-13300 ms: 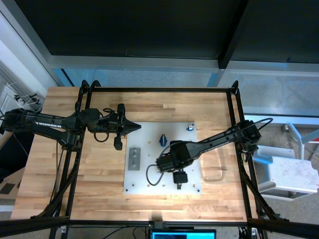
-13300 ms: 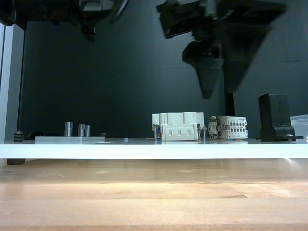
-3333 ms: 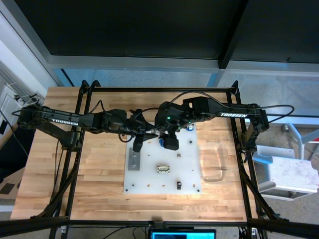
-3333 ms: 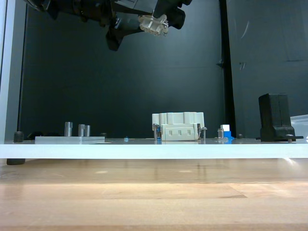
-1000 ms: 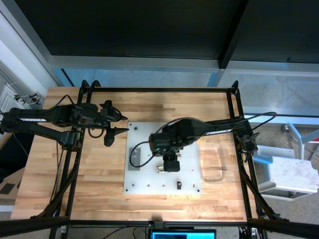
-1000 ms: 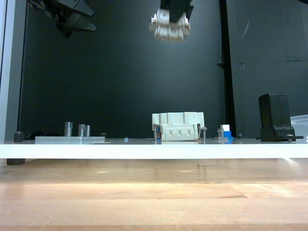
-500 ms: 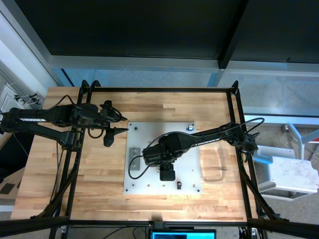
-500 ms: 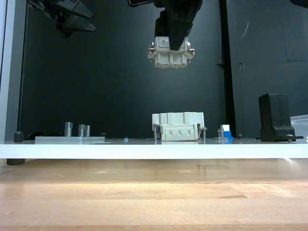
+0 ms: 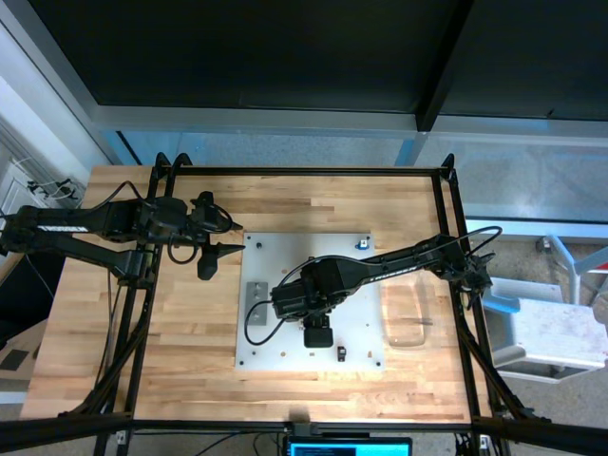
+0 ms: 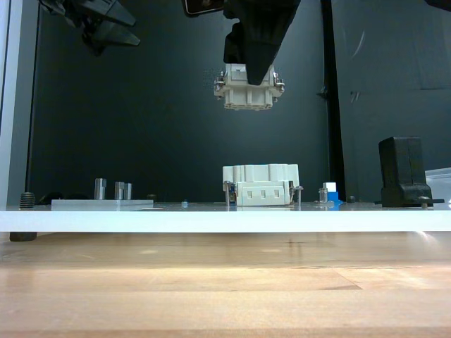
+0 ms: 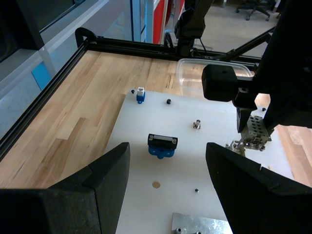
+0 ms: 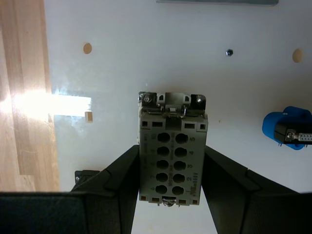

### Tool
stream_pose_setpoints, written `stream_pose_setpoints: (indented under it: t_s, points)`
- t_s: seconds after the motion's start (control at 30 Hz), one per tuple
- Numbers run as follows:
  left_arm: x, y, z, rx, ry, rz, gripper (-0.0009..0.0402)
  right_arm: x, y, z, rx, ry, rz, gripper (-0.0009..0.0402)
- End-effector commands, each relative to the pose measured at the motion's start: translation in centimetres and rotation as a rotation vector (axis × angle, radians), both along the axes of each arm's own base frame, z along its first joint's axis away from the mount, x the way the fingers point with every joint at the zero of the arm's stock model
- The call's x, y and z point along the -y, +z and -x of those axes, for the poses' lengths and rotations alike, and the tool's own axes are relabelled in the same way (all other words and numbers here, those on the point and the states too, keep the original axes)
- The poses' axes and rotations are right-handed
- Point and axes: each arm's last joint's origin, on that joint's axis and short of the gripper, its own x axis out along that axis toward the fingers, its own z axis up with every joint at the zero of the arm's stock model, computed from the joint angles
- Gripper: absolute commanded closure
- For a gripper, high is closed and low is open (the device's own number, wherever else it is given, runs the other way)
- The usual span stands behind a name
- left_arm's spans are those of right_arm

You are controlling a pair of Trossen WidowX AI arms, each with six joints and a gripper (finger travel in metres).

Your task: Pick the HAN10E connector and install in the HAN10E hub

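My right gripper (image 10: 248,69) is shut on the HAN10E connector (image 10: 248,90), a beige-grey block with metal screws at its ends and rows of pin holes, which sits between the fingers in the right wrist view (image 12: 171,153). It hangs in the air above the HAN10E hub (image 10: 261,184), a beige socket fixed on the white plate (image 10: 141,215), with a clear gap between them. In the high view the right gripper (image 9: 316,332) covers the hub. My left gripper (image 9: 214,249) is open and holds nothing, raised beyond the plate's far-left corner.
A grey metal block (image 9: 255,304) lies on the plate's left side. A black part (image 10: 404,172) stands at the right, with a small blue part (image 10: 330,193) beside the hub and a blue connector (image 11: 161,145) farther back. A clear container (image 9: 407,313) rests right of the plate.
Over the last second the right gripper came toward the near edge and lowered the connector over the hub. The left arm stayed where it was.
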Motion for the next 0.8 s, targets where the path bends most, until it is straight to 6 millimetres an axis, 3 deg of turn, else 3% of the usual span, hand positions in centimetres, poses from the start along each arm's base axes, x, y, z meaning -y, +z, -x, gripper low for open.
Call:
stream_pose_setpoints:
  t_s: [0.03, 0.37, 0.6, 0.8]
  points:
    - [0.0, 0.0, 0.0, 0.000, -0.001, 0.000, 0.0180, -0.1, 0.2, 0.0, 0.006, 0.005, -0.018, 0.0356]
    - [0.0, 0.0, 0.0, 0.000, -0.001, 0.000, 0.0180, -0.6, -0.5, 0.0, -0.002, 0.050, -0.006, 0.0356]
    - [0.0, 0.0, 0.0, 0.000, -0.001, 0.000, 0.0180, -1.0, -0.9, 0.2, 0.005, 0.641, 0.096, 0.0356]
    - [0.0, 0.0, 0.0, 0.000, -0.001, 0.000, 0.0179, -1.2, -0.9, 0.2, 0.019, 0.942, 0.149, 0.0356]
